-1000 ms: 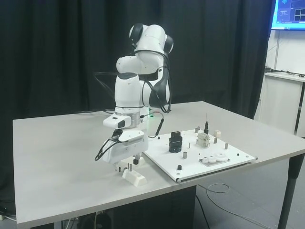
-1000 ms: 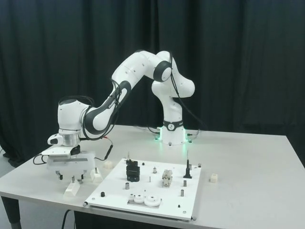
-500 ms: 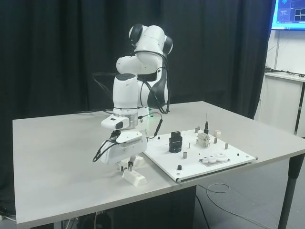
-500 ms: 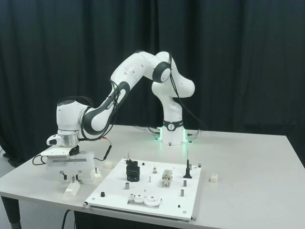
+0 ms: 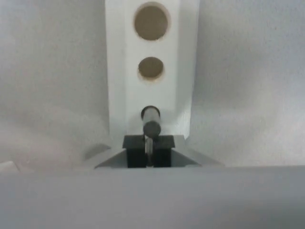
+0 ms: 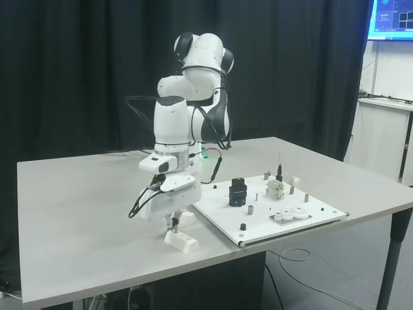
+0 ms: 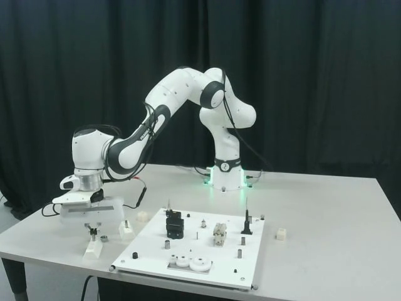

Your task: Pick round peg 1.

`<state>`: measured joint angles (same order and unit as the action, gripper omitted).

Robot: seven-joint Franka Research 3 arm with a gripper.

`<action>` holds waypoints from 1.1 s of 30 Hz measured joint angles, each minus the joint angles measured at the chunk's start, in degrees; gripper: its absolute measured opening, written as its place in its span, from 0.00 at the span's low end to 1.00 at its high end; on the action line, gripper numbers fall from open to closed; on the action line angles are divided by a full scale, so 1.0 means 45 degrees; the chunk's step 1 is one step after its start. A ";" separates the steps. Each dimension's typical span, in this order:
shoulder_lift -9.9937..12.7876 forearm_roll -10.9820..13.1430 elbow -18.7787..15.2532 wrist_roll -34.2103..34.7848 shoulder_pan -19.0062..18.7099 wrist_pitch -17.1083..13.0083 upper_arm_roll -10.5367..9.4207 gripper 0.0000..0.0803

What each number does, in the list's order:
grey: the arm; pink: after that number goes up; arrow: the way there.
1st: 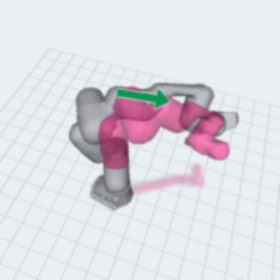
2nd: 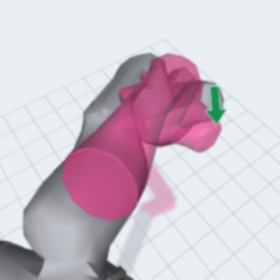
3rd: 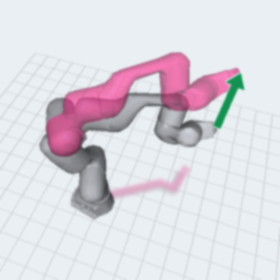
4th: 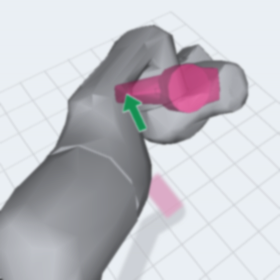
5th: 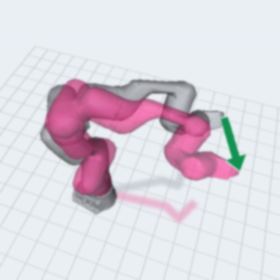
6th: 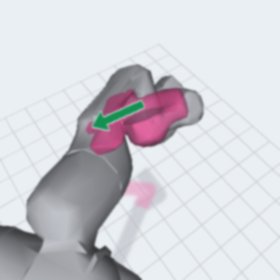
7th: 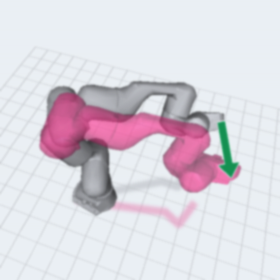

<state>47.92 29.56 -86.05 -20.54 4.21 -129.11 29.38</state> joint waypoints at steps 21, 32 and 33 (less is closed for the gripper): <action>-0.0012 0.0000 0.0412 0.0043 0.0143 0.0765 0.0138 0.02; -0.0072 -0.0003 0.1023 0.0170 0.0143 0.1911 0.0444 0.02; -0.0083 -0.0006 0.1083 0.0185 0.0143 0.2024 0.0474 0.02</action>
<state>47.55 29.53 -81.17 -19.71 4.85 -120.01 31.51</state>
